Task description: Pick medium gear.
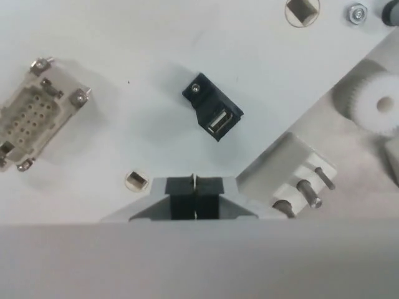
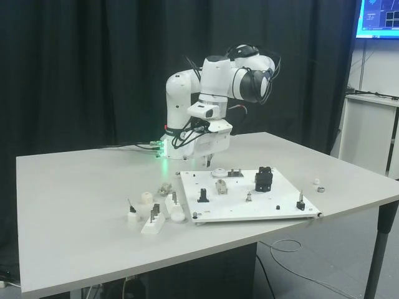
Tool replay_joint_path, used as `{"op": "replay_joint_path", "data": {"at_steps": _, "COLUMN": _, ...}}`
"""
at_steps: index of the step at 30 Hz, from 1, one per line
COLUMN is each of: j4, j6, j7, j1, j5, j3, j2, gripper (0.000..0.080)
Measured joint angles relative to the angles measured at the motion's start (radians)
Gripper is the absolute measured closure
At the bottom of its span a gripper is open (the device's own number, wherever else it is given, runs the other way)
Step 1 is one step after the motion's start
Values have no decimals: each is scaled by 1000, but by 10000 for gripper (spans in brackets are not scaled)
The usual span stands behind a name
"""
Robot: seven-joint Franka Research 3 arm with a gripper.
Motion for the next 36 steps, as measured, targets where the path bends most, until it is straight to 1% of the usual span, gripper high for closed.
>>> {"op": "replay_joint_path", "data": {"at_steps": 8, "j4": -44, "j6": 54, "j7": 8, "j1": 44, "j5": 0, "j3": 0, "j2": -1, "gripper": 802}}
{"op": "replay_joint_path", "data": {"at_steps": 16, "j4": -67, "j6": 83, "j7": 22, "j1": 69, "j5": 0, "j3": 1, "j2": -2, "gripper": 803}}
{"op": "replay_joint_path", "data": {"at_steps": 36, "j4": -83, "j6": 89, "j7": 54, "j1": 82, "j5": 0, "j3": 1, "j2": -6, "gripper": 803}}
